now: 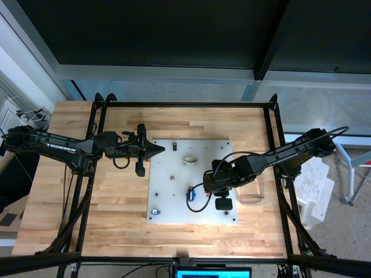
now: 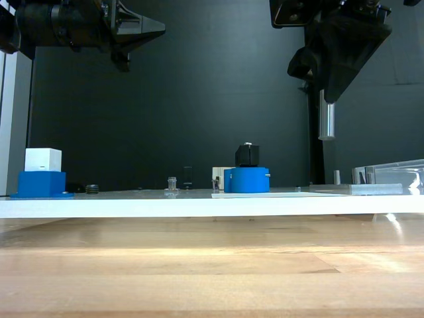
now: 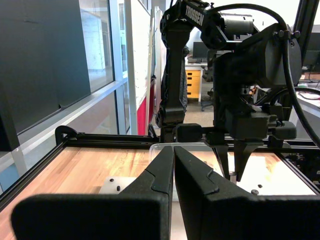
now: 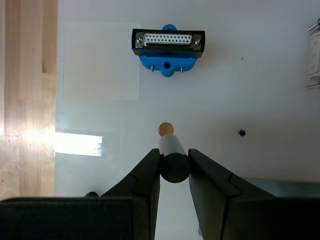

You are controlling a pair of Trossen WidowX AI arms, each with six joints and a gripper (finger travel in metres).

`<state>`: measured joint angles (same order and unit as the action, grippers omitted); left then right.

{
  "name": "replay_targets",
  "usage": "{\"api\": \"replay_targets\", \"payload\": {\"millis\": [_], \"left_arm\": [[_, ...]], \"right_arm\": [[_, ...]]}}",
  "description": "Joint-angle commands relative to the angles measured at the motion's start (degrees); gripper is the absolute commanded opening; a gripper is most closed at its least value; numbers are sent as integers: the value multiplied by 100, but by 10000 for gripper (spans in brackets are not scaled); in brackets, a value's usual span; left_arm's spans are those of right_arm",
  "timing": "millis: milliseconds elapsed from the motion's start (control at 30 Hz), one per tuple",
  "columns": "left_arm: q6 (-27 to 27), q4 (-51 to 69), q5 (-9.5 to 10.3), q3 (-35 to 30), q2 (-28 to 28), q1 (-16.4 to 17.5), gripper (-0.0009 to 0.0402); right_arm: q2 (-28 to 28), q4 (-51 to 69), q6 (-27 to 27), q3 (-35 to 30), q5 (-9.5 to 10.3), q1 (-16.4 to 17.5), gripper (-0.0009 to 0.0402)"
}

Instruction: Remove the 16mm cylinder and place in the container

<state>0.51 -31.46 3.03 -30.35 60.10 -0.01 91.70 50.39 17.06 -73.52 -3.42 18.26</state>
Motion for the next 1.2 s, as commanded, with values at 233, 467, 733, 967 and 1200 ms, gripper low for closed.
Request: {"api": "replay_targets", "payload": {"millis": [233, 467, 733, 967, 1200], "left_arm": [[0, -2, -2, -2, 0, 0, 0], [0, -2, -2, -2, 0, 2, 0], [0, -2, -2, -2, 0, 0, 0], [0, -2, -2, -2, 0, 0, 0], [0, -2, -2, -2, 2, 2, 0]], "right_arm": [[-852, 140, 74, 664, -7, 0, 7], [-1810, 310, 177, 1580, -7, 7, 7], [-2658, 514, 660, 2538, 0, 17, 7], [-3180, 643, 828, 3053, -2, 28, 7], [-3213, 511, 975, 3445, 17, 42, 36]]}}
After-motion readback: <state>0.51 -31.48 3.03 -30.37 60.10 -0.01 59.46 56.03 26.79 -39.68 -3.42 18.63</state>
